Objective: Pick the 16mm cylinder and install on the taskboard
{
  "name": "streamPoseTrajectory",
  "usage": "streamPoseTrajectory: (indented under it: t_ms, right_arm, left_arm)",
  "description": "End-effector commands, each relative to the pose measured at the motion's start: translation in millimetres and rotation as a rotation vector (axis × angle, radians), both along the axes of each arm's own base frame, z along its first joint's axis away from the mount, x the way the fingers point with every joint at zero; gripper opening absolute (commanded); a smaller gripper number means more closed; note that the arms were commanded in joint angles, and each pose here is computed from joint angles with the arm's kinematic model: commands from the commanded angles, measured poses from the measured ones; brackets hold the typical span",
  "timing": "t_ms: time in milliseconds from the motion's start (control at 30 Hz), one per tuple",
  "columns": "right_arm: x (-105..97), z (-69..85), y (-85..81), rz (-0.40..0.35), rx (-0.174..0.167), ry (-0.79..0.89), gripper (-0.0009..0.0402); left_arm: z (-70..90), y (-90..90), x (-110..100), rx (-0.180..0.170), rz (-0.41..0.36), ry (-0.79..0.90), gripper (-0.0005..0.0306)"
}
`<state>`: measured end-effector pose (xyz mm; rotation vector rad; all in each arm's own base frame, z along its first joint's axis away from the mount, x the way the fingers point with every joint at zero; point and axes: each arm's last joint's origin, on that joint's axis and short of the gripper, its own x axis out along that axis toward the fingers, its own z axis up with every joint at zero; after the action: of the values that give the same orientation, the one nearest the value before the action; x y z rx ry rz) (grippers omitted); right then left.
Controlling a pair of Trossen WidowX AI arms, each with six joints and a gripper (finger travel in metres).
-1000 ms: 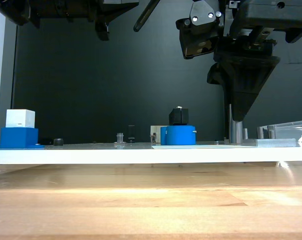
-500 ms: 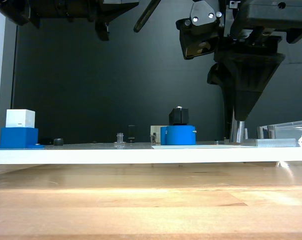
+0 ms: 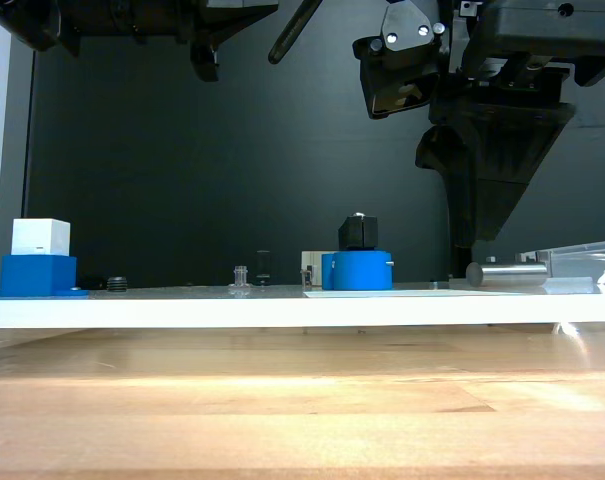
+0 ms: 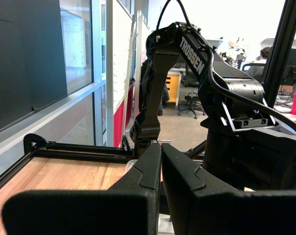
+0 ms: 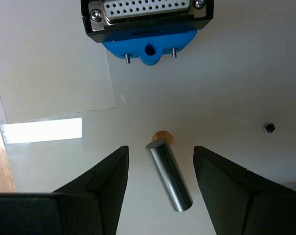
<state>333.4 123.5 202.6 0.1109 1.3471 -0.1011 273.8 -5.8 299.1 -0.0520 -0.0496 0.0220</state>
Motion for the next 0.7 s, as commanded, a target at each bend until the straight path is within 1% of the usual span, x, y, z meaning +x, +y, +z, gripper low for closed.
streamPoseTrajectory:
  t_ms: [33, 133, 267, 433, 700]
  right_arm:
    - [0, 0.1, 0.6, 0.001, 0.001, 0.0, 0.0171]
    - [0, 0.1, 1.3, 0.004, 0.008, 0.003, 0.0163]
    - [-2, 0.3, 4.2, 0.013, 0.006, 0.007, 0.0156]
    - [-9, -3.5, 12.5, 0.045, -0.01, 0.024, 0.0156]
    - [-26, -14.3, 28.5, 0.107, -0.029, 0.064, 0.0157]
  left_arm:
    - [-0.1, 0.0, 0, 0.0, 0.0, 0.0, 0.0001]
    - [-0.1, 0.0, 0, 0.0, 0.0, 0.0, 0.0001]
    - [-0.1, 0.0, 0, 0.0, 0.0, 0.0, 0.0001]
    - [-0.1, 0.0, 0, 0.0, 0.0, 0.0, 0.0001]
    - [-0.1, 0.0, 0, 0.0, 0.0, 0.0, 0.0001]
